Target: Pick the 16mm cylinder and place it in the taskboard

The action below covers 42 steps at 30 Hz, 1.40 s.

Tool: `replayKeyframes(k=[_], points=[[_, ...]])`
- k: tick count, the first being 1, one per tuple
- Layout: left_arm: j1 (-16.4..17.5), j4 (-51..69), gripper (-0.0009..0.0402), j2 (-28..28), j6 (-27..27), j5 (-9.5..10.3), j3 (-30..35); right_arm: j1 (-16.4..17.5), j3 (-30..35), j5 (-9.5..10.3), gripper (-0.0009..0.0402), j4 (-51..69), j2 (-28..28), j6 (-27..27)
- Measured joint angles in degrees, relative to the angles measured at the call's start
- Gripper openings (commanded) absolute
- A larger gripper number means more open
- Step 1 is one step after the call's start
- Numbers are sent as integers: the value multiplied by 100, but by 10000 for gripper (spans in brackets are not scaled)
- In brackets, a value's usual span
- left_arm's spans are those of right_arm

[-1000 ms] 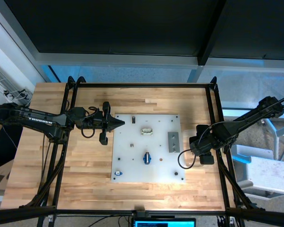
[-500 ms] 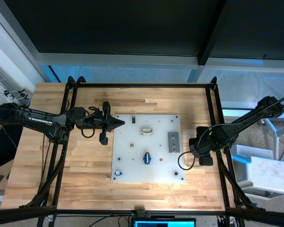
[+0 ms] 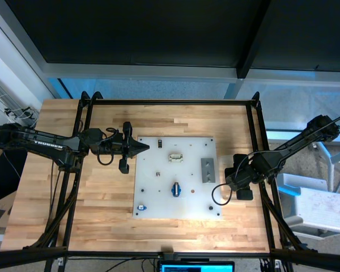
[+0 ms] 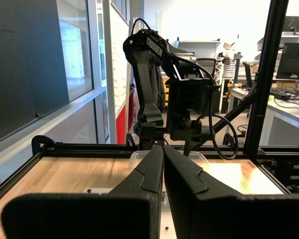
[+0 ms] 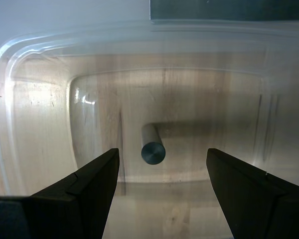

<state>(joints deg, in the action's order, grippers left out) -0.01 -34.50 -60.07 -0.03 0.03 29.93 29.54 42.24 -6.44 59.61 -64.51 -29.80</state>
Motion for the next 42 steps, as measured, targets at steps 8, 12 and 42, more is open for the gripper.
replayKeyframes(k=[8,12,42], points=[[0,-2,0,0,0,0,0,28,-114,0,243,-201,-149,2],[0,0,0,0,0,-2,2,42,-190,0,236,-229,-149,0],[0,-2,0,0,0,-2,0,70,-658,11,231,-844,-208,-149]])
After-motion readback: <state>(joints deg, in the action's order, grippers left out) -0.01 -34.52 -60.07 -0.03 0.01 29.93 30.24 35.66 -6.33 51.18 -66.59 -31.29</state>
